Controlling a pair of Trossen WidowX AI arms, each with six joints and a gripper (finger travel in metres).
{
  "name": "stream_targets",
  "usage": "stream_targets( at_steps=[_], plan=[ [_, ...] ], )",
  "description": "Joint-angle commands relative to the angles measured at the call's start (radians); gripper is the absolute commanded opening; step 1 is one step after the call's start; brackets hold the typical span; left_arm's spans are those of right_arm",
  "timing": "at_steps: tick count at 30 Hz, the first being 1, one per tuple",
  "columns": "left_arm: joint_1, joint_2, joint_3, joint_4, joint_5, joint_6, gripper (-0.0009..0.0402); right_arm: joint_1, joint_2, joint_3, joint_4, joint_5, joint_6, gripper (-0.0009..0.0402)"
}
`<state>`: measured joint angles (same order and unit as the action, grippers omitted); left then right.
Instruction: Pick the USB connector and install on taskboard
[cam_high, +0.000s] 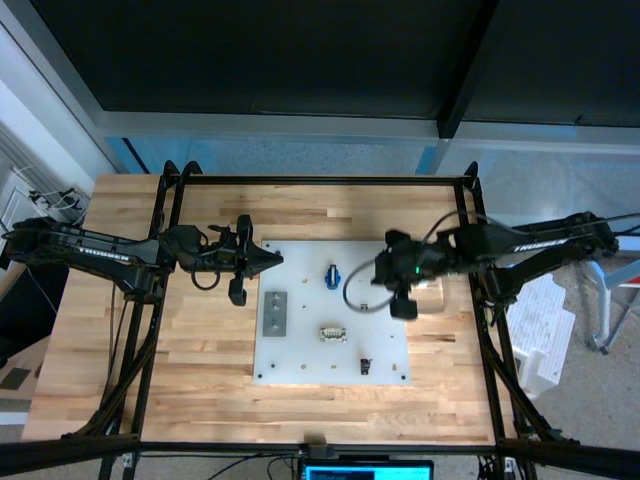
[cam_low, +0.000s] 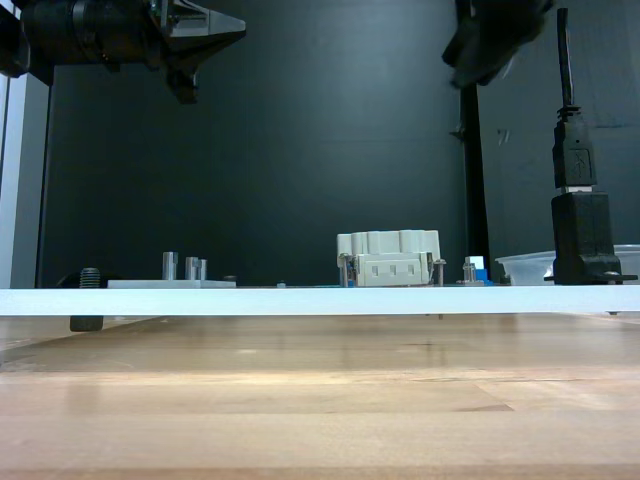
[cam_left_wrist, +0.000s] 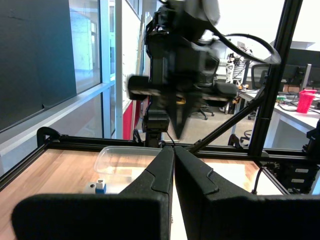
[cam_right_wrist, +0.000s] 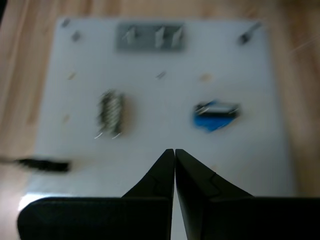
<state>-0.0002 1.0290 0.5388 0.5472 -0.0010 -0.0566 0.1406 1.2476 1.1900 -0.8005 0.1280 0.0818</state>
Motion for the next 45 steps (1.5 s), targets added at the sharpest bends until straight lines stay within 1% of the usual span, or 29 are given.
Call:
stream_targets(
  at_steps=[1, 2, 4, 5, 6, 9, 15, 28, 29, 33, 37, 45],
  plan=[
    [0.0, 0.0, 0.0, 0.0, 0.0, 0.0, 0.0, -0.071, -0.029, -0.003, 0.051, -0.054, -0.079, -0.0001],
    [0.0, 0.0, 0.0, 0.0, 0.0, 0.0, 0.0, -0.093, -0.035, -0.003, 0.073, -0.079, -0.095, 0.0001],
    [0.0, 0.0, 0.0, 0.0, 0.0, 0.0, 0.0, -0.133, -0.045, -0.005, 0.124, -0.114, -0.1, -0.0001],
    [0.0, 0.0, 0.0, 0.0, 0.0, 0.0, 0.0, -0.149, -0.047, -0.008, 0.15, -0.127, -0.102, -0.0001],
    [0.0, 0.0, 0.0, 0.0, 0.0, 0.0, 0.0, -0.16, -0.05, -0.011, 0.175, -0.13, -0.106, 0.0],
    [0.0, 0.0, 0.0, 0.0, 0.0, 0.0, 0.0, -0.174, -0.059, -0.031, 0.253, -0.129, -0.109, 0.0],
    [0.0, 0.0, 0.0, 0.0, 0.0, 0.0, 0.0, -0.173, -0.093, -0.109, 0.458, -0.13, -0.109, 0.0],
    [0.0, 0.0, 0.0, 0.0, 0.0, 0.0, 0.0, -0.168, -0.194, -0.367, 0.902, -0.126, -0.09, 0.0],
    [0.0, 0.0, 0.0, 0.0, 0.0, 0.0, 0.0, -0.168, -0.196, -0.382, 0.931, -0.119, -0.09, 0.0],
    [0.0, 0.0, 0.0, 0.0, 0.0, 0.0, 0.0, -0.167, -0.208, -0.443, 1.058, -0.12, -0.086, 0.0],
    [0.0, 0.0, 0.0, 0.0, 0.0, 0.0, 0.0, -0.166, -0.208, -0.506, 1.193, -0.121, -0.056, 0.0],
    [0.0, 0.0, 0.0, 0.0, 0.0, 0.0, 0.0, -0.16, -0.21, -0.582, 1.308, -0.123, -0.053, 0.0]
  ],
)
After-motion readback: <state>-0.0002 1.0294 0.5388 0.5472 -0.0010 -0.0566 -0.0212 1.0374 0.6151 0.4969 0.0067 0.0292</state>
